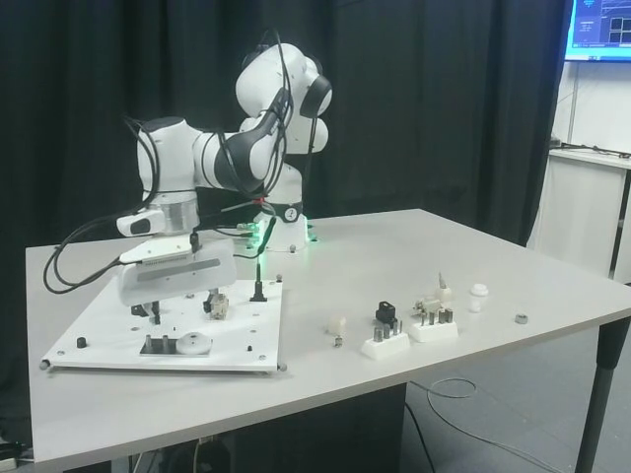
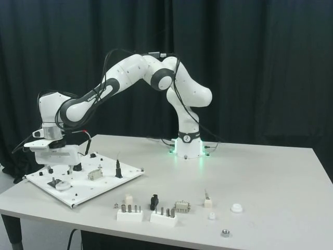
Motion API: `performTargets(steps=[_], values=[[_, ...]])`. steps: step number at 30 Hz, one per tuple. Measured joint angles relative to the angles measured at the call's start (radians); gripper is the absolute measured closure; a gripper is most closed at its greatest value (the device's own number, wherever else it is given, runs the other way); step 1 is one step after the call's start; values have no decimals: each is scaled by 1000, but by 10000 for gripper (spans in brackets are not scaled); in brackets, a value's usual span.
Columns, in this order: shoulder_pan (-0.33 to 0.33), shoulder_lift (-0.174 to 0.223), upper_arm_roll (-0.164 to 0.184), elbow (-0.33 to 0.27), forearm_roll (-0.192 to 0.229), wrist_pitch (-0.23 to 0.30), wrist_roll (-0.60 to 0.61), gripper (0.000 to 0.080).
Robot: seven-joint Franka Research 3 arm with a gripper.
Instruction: Pick BNC.
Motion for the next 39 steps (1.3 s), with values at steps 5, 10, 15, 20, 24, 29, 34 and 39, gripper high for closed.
performTargets(steps=[5, 10, 15, 20, 24, 29, 34, 39], values=[[10, 0, -4, -6, -4, -3, 6, 3], [14, 0, -4, -13, -7, -2, 7, 3], [16, 0, -4, -18, -7, -2, 8, 3], [18, 1, -4, -20, -7, -2, 8, 3], [19, 1, -4, -21, -7, -2, 8, 3], [19, 1, -4, -21, -7, -1, 8, 3], [19, 1, -4, -22, -8, 0, 8, 3], [19, 1, -4, -22, -8, 0, 8, 3]])
